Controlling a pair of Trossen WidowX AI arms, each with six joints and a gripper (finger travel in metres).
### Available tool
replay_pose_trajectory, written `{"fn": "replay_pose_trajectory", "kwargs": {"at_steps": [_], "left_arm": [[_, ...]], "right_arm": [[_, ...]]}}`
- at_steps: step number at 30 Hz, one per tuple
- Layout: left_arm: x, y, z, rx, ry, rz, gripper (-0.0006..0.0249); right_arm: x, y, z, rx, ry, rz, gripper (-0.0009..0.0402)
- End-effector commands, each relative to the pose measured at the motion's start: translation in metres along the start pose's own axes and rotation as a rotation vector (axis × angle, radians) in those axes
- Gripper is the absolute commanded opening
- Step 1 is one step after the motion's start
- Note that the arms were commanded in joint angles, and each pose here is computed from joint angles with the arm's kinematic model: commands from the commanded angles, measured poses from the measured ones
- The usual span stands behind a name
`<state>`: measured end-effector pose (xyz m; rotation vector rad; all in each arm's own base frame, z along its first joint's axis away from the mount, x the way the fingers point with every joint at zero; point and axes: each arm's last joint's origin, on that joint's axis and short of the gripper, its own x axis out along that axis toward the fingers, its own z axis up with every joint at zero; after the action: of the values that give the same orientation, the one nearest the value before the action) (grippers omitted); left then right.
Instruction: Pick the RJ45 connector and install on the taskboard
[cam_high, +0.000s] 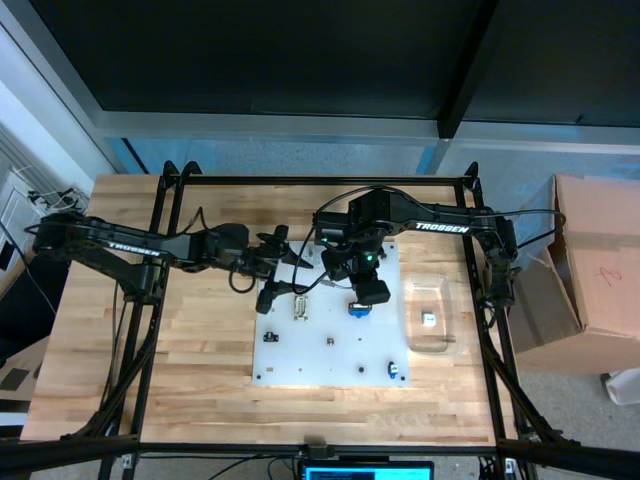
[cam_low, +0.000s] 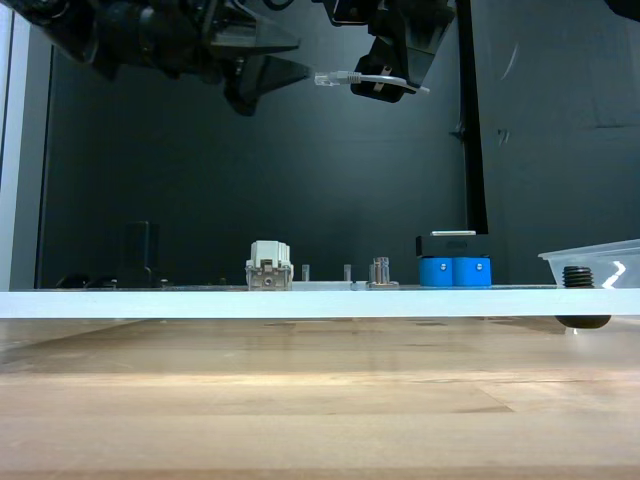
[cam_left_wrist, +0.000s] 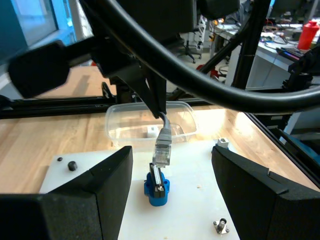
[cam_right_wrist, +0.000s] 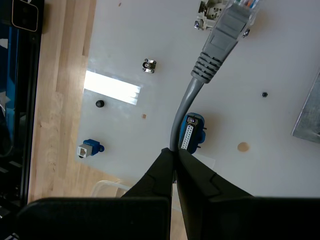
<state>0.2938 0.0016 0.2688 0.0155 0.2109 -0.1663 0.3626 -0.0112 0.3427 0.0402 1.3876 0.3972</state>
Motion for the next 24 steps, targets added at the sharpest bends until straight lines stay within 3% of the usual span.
{"fn": "replay_pose_trajectory", "kwargs": {"at_steps": [1, 13, 24], "left_arm": [[0.0074, 0.0011, 0.0000, 0.000, 0.008, -0.009, 0.0215], [0.0159, 0.0026, -0.0020, 0.004, 0.013, -0.013, 0.0173], [0.0159, 0.0027, -0.0001, 0.058, -0.008, -0.012, 0.0108]], "right_arm": [[-0.0022, 0.0010, 0.0001, -0.006, -0.017, -0.005, 0.0000], [-0.0093, 0.0032, 0.0000, -0.021, -0.068, -0.017, 0.0000], [-0.0094, 0.0028, 0.0016, -0.024, -0.083, -0.022, 0.0000]]}}
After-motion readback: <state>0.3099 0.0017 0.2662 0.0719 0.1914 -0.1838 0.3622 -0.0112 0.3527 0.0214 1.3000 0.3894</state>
